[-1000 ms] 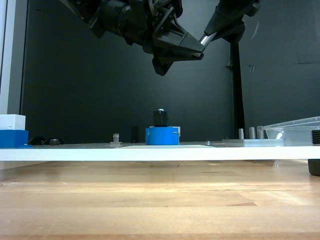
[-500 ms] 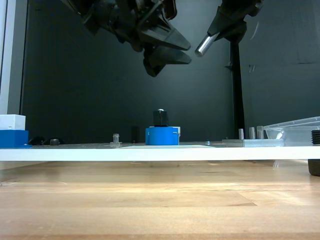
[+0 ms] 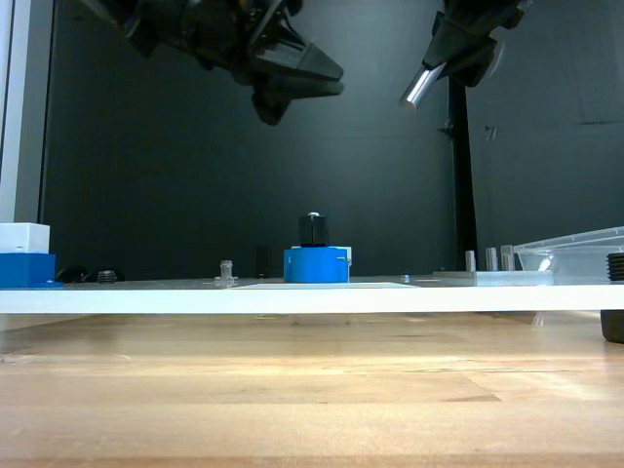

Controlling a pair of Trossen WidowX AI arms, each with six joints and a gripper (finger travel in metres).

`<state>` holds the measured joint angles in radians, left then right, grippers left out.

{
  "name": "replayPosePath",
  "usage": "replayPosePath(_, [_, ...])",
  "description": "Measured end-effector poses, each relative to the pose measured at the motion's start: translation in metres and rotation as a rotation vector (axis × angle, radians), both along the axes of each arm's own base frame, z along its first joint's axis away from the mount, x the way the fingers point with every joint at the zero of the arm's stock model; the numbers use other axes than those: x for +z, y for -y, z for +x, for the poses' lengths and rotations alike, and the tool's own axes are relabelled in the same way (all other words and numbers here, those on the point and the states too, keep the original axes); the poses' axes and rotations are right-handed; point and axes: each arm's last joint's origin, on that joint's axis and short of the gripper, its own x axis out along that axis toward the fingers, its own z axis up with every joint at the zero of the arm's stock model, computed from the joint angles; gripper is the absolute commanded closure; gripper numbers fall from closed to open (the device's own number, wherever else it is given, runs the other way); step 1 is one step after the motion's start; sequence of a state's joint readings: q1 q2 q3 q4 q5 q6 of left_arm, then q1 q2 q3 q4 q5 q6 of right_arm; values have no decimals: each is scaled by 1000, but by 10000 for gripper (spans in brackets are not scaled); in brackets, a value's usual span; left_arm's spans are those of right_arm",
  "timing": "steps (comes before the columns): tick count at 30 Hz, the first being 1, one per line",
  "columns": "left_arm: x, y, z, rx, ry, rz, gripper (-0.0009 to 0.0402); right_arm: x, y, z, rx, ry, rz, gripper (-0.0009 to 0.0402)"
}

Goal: Pick the 16mm cylinder and install on the taskboard

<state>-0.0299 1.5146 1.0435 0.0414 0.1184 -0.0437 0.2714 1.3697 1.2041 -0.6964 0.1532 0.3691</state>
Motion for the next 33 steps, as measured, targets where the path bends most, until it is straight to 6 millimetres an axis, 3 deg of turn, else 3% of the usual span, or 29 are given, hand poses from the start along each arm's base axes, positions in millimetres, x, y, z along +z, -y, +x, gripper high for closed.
replayPosePath(6, [-2,-3,-25,48,59,8,336,-6,-5,8,8,-38,5,391])
replayPosePath(17, [9,-7,-68,125,180,18,352,-30,-19,44,21,-276,-55,391])
replayPosePath(26, [16,-8,-79,136,220,17,365,-48,-30,81,24,-447,-90,391])
replayPosePath(33, [16,-8,-79,135,215,18,373,-68,-37,96,36,-527,-69,391])
